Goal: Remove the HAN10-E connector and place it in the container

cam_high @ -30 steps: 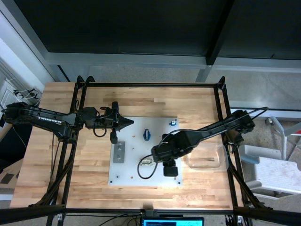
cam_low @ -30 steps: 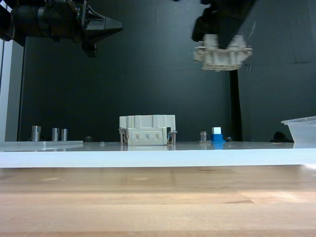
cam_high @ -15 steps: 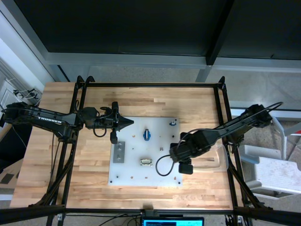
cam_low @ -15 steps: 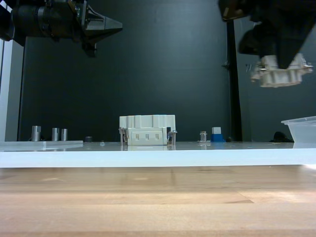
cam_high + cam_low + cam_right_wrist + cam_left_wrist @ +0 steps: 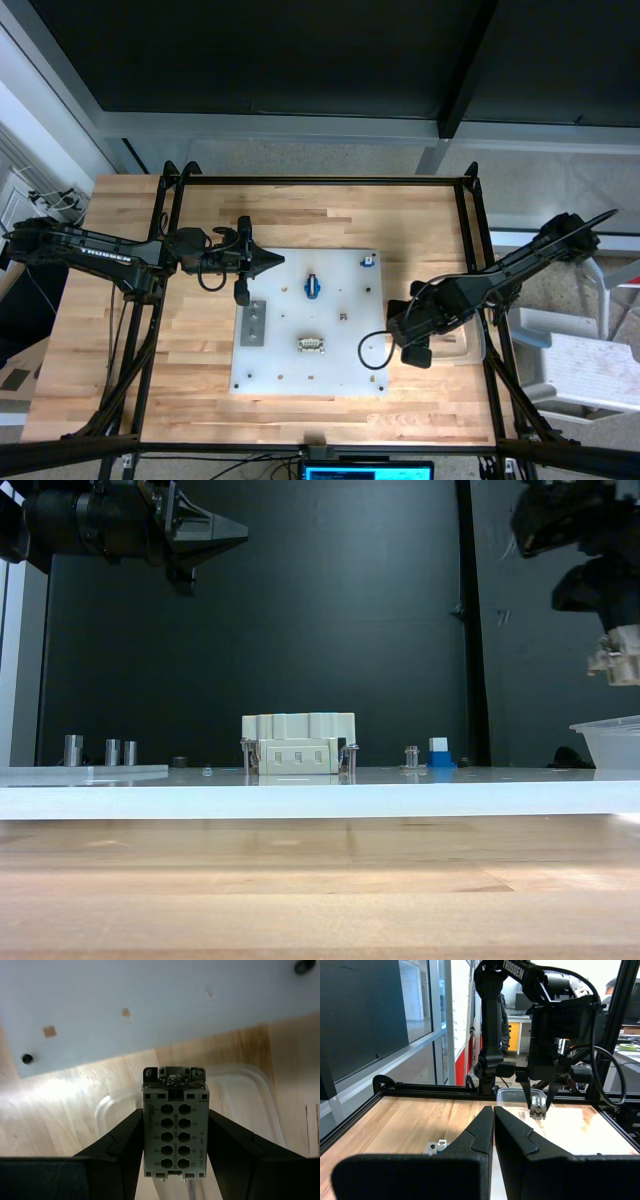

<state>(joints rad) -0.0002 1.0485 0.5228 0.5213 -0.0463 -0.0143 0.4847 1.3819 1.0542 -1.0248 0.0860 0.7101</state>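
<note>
Two arms reach over the white board (image 5: 330, 370). On its near half sits a beige socket housing (image 5: 311, 344). Just off the board's right edge the right gripper (image 5: 175, 1115) pinches the HAN10-E connector (image 5: 175, 1132) between its fingers, pin face toward the wrist camera. The connector hangs clear above the board-side rim of the clear container (image 5: 470, 348), touching neither. Farther back on the board stands a blue upright piece (image 5: 312, 286). Over the board's far left corner hovers the left gripper (image 5: 493, 1110), fingers pressed together and holding nothing.
</note>
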